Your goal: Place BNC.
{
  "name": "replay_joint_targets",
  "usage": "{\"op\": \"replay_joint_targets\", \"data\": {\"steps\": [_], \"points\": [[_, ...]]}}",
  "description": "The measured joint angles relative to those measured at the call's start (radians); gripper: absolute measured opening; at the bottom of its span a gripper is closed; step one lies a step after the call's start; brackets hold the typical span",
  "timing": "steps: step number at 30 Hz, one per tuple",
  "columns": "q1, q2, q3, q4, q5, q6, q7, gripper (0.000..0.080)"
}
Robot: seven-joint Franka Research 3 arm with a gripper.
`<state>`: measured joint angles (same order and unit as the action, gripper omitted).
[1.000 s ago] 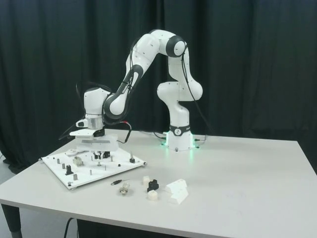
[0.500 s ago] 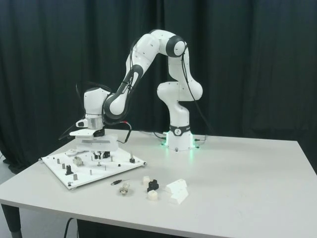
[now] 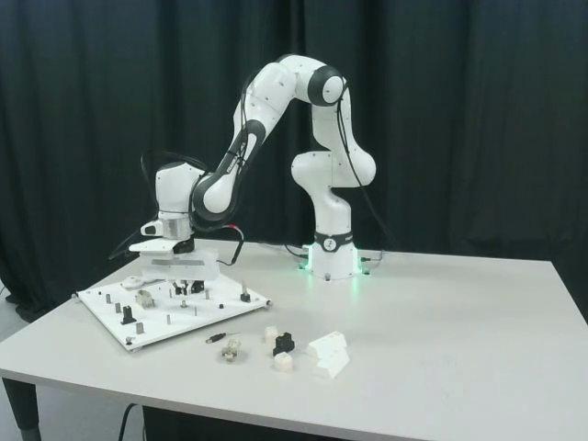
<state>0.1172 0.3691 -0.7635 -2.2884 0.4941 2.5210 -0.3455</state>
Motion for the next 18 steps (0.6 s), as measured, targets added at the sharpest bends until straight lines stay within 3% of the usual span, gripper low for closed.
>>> {"op": "replay_joint_targets", "data": {"steps": [18], "points": [[0.025,-0.01,0.0,0.01,0.001,-0.01,0.065,0.013]]}}
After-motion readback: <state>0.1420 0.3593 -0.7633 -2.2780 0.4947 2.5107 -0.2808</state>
